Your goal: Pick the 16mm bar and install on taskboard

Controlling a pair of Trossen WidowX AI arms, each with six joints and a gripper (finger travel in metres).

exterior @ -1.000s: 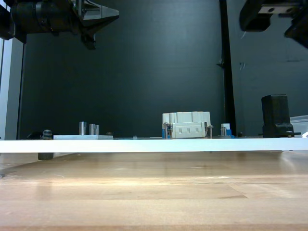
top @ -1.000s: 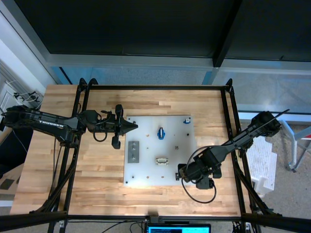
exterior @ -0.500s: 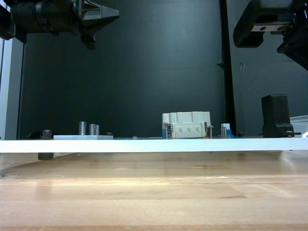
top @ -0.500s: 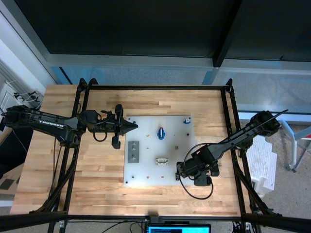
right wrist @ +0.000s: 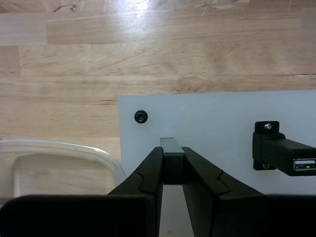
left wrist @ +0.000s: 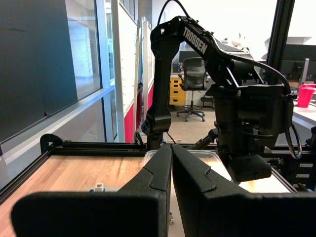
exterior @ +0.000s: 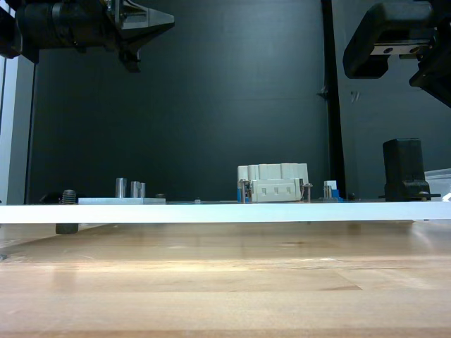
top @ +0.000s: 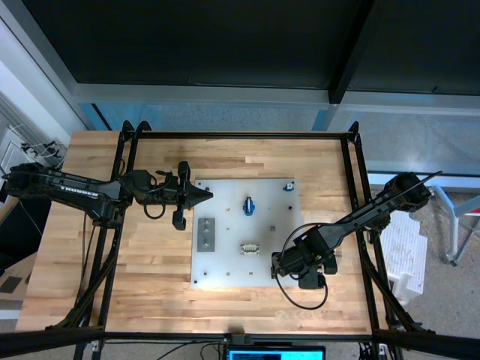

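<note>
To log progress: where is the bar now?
The bar is clamped in the right gripper, above the taskboard's near right corner by the black fitting; the left gripper hangs over its far left corner.

Smooth pale wood is seen on the table (top: 150, 285). The taskboard (right wrist: 222, 113) is made of matt white plastic, the tray (right wrist: 64, 148) of shiny clear plastic. Matt black plastic is seen on the left gripper (top: 208, 195), high over the taskboard's left edge, and on the right gripper (top: 276, 264), at its near right corner, where the dull grey metal 16mm bar (right wrist: 173, 163) is pinched.
</note>
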